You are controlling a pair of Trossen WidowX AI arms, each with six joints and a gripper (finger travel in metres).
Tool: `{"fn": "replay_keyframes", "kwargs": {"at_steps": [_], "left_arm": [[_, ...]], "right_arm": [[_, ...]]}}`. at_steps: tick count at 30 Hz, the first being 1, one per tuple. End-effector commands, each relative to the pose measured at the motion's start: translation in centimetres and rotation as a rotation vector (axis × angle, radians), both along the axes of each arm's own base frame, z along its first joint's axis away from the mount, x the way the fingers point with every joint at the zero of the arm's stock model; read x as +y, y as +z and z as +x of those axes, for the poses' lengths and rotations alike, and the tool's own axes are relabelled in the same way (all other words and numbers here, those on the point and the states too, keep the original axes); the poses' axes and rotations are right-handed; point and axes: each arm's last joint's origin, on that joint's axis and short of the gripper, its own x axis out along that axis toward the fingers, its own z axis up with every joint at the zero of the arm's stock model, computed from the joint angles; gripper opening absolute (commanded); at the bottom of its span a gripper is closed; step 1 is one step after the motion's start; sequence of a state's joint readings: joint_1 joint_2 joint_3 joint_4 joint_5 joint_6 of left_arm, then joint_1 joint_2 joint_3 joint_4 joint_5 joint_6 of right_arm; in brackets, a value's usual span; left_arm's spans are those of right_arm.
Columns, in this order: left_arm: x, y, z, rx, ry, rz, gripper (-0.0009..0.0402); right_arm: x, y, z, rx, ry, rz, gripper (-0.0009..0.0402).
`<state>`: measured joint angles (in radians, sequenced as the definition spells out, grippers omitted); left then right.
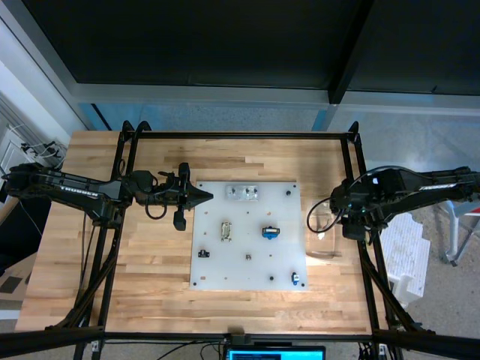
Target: Pick the RJ45 connector and install on taskboard
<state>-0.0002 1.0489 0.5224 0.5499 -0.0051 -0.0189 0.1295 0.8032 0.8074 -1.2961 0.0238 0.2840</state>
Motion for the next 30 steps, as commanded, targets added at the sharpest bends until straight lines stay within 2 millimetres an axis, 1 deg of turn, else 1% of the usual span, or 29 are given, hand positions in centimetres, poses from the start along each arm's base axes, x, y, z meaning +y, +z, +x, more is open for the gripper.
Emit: {"fn": "replay_keyframes", "kwargs": {"at_steps": [1,4,9,13,19,30], "left_arm": [[0.0,0.0,0.0,-0.001,0.0,0.0,0.0],[0.0,0.0,0.0,-0.001,0.0,0.0,0.0],[0.0,0.0,0.0,-0.001,0.0,0.0,0.0],[0.0,0.0,0.0,-0.001,0.0,0.0,0.0],[0.0,0.0,0.0,-0.001,0.0,0.0,0.0],[0.0,0.0,0.0,-0.001,0.0,0.0,0.0]], "right_arm": [[0.0,-0.4,0.2,0.012,-0.026,-0.013,0.0196],[0.2,-0.7,0.4,0.021,-0.047,-0.047,0.0202],[0.8,-1.6,0.8,-0.015,-0.043,-0.029,0.021],[0.9,-2.5,1.0,0.0,-0.037,-0.033,0.0211],[1.2,-3.5,1.9,-0.022,-0.027,-0.028,0.0211],[1.7,-4.3,2.2,-0.001,-0.017,-0.027,0.0211]]}}
